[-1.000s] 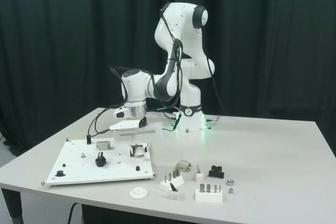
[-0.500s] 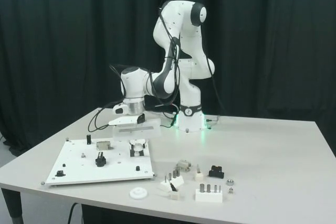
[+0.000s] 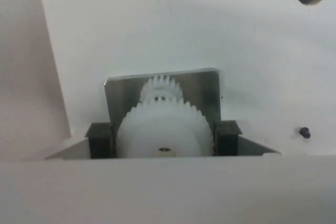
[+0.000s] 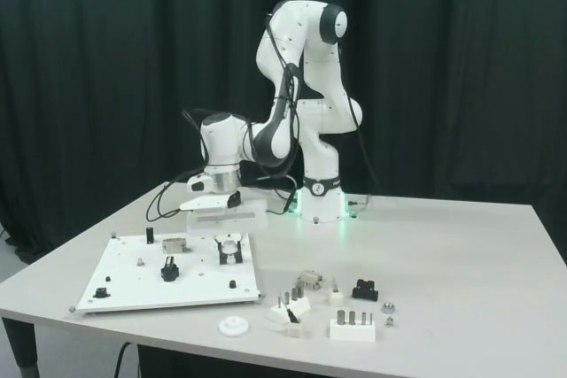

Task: Insert medium gear.

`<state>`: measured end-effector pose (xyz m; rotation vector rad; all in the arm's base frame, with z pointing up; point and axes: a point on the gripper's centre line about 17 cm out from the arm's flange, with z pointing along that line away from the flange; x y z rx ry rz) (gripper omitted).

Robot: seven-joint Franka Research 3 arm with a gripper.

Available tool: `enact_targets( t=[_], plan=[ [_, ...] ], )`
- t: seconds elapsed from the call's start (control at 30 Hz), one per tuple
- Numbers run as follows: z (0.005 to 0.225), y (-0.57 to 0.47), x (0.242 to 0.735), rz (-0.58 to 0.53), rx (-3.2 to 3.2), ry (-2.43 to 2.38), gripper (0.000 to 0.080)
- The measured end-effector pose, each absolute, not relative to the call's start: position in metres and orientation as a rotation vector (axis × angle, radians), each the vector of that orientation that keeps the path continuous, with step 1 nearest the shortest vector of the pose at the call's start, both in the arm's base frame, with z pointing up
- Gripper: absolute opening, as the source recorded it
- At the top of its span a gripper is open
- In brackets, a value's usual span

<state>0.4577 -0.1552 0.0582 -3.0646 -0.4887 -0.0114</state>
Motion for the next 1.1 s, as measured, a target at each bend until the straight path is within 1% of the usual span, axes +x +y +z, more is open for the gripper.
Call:
enact_targets(
  t=[1.1],
  plan=[
    [0.048, -0.158, 0.442, 0.006, -3.067, -0.479, 0.0396]
  ],
)
